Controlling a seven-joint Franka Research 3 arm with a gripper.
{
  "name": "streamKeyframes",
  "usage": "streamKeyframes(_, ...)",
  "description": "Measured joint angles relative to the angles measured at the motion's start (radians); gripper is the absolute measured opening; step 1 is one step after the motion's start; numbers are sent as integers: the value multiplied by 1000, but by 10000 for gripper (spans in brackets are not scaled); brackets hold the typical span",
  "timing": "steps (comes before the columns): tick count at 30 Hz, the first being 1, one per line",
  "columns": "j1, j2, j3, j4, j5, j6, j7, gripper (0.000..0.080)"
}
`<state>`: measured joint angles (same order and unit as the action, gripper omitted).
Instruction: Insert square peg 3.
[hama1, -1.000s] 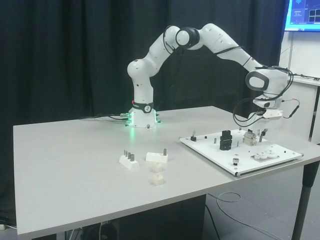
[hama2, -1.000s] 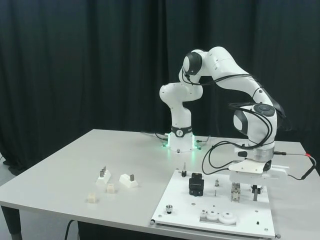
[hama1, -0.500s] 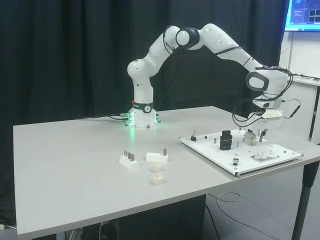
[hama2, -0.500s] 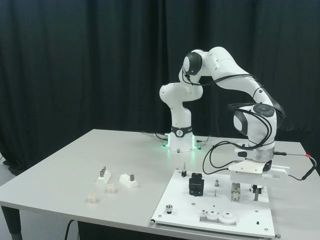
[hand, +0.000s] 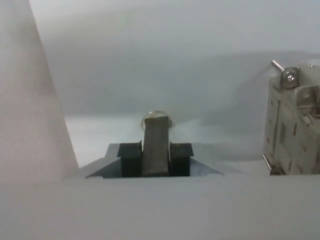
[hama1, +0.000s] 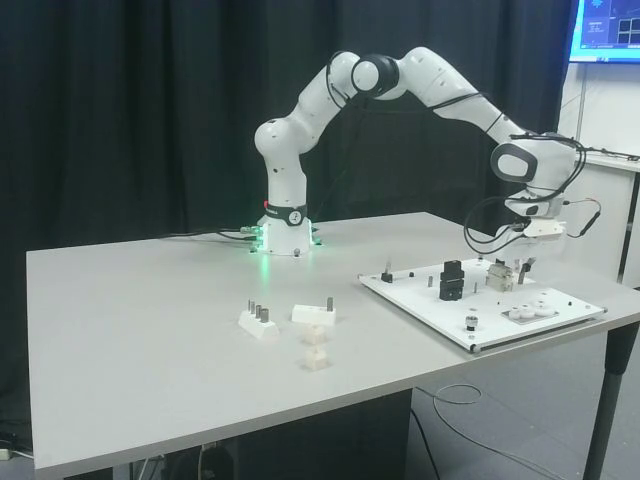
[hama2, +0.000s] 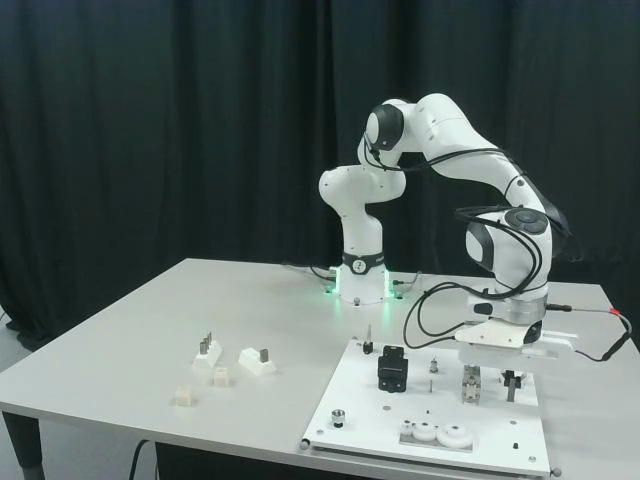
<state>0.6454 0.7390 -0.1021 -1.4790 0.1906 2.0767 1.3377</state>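
Your end effector (hand: 155, 159) is clamped on the square peg (hand: 155, 145), held upright at the wrist frame's centre so it enters squarely. It hangs over the white board (hama2: 350, 400), right of frame.

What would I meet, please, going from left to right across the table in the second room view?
Peg holder with upright pegs → block holding a single peg → black block on the white board → gripper holding the square peg.
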Motion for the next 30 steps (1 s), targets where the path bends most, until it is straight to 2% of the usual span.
streamKeyframes(30,1,2,3,-10,2,18,-1,114)
